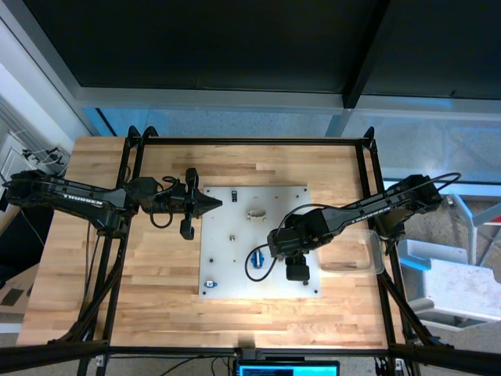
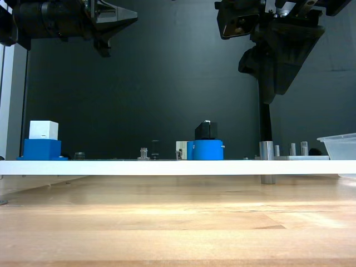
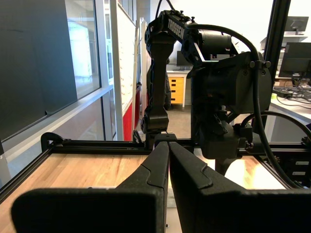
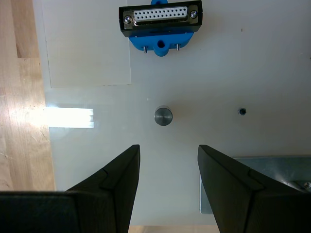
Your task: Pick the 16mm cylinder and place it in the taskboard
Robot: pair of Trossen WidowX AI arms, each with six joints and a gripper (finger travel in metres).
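The 16mm cylinder (image 4: pixel 163 116) is a small grey metal peg standing upright in a hole of the white taskboard (image 4: pixel 209 63). In the low view the cylinder (image 2: pixel 267 151) passes through the taskboard (image 2: pixel 139 167), and its lower end shows beneath the plate. My right gripper (image 4: pixel 168 148) hangs above it, open, with nothing between its fingers (image 4: pixel 114 179) and well clear of the peg. From above, the right gripper (image 1: pixel 286 252) is over the taskboard (image 1: pixel 235 266) near its right side. My left gripper (image 3: pixel 168 158) is shut and empty, held high at the board's left edge (image 1: pixel 210 202).
A clear plastic bin (image 1: pixel 368 265) sits just right of the board. On the board are a blue-mounted D-sub connector (image 4: pixel 160 19), a blue round fitting (image 2: pixel 208 149), a blue block with a white cube (image 2: pixel 41 142), several small pegs (image 2: pixel 292 149) and a grey metal block (image 4: pixel 257 184).
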